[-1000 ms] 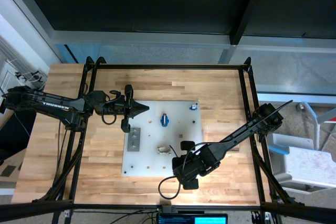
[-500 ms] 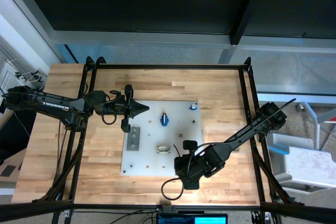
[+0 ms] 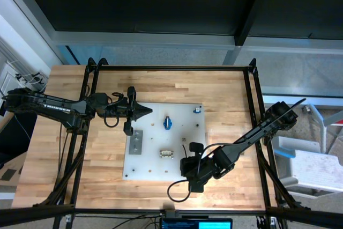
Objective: Remove the USB connector from the USB hub and place in the container
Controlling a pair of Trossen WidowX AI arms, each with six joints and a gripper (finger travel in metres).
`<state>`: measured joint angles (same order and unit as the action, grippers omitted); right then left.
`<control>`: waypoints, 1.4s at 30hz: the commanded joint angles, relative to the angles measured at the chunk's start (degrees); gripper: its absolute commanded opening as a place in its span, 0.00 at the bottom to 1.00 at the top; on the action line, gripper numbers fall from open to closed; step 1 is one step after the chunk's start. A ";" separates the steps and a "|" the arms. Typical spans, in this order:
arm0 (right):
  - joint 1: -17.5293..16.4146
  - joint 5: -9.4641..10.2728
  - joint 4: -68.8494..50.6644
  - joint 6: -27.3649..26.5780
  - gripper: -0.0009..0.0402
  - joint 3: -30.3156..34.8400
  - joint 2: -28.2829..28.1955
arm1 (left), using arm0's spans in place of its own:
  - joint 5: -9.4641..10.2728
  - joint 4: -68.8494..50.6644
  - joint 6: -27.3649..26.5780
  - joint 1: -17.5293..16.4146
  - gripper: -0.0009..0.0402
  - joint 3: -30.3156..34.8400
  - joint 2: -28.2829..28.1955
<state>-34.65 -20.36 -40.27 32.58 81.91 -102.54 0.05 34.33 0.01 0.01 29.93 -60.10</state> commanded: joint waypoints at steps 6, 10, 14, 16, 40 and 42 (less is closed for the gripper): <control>-0.13 0.42 -1.49 0.02 0.02 -0.13 1.36 | -0.02 0.00 0.00 0.00 0.02 0.02 -0.02; -0.11 0.44 -3.43 0.04 0.02 -0.13 2.89 | -0.02 0.00 0.00 -0.02 0.02 0.02 -0.02; -0.11 1.20 -7.26 0.09 0.02 -0.15 5.07 | -0.02 0.00 0.00 -0.02 0.02 0.02 0.00; -0.09 2.01 -9.64 0.02 0.02 -0.15 6.34 | 0.00 0.00 0.00 0.00 0.02 0.02 0.00; 4.15 6.93 -19.61 2.36 0.02 -19.63 30.05 | -0.02 0.00 0.00 0.00 0.02 0.02 -0.02; 4.31 6.95 -20.63 3.04 0.02 -21.18 31.82 | -0.02 0.00 0.00 -0.02 0.02 0.02 -0.02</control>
<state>-30.46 -13.43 -60.29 35.16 61.71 -71.72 0.05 34.30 0.01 0.01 29.95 -60.10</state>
